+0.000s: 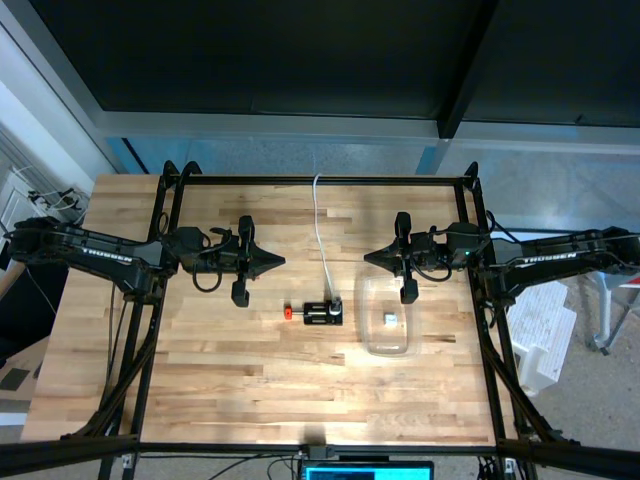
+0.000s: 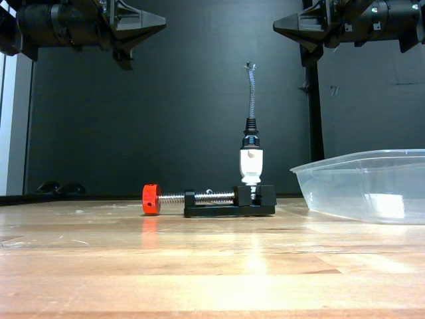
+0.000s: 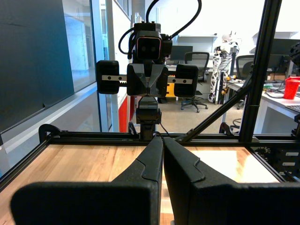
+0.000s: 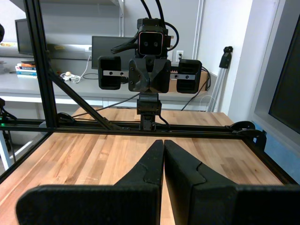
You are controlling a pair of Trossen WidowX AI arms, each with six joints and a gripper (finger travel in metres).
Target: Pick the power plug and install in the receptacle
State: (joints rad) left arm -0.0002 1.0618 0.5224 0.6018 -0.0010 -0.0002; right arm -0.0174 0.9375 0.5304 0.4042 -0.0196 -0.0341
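Observation:
The receptacle (image 1: 322,313) is a small black fixture at the table's middle, with a red knob (image 1: 288,312) on its left end. In the low view the receptacle (image 2: 229,199) carries a white socket (image 2: 251,163) with a cable rising from it. I cannot see the power plug in any view. My left gripper (image 1: 280,262) hangs high, left of and behind the receptacle, fingers shut on nothing. My right gripper (image 1: 368,257) mirrors it, shut and empty, above the tray's far edge. Both wrist views show the closed tips, left gripper (image 3: 162,140) and right gripper (image 4: 163,143), pointing at each other.
A clear plastic tray (image 1: 372,340) lies right of the receptacle and holds a small pale cube (image 1: 391,318). The white cable (image 1: 322,230) runs from the receptacle to the table's far edge. A black frame (image 1: 320,180) borders the table.

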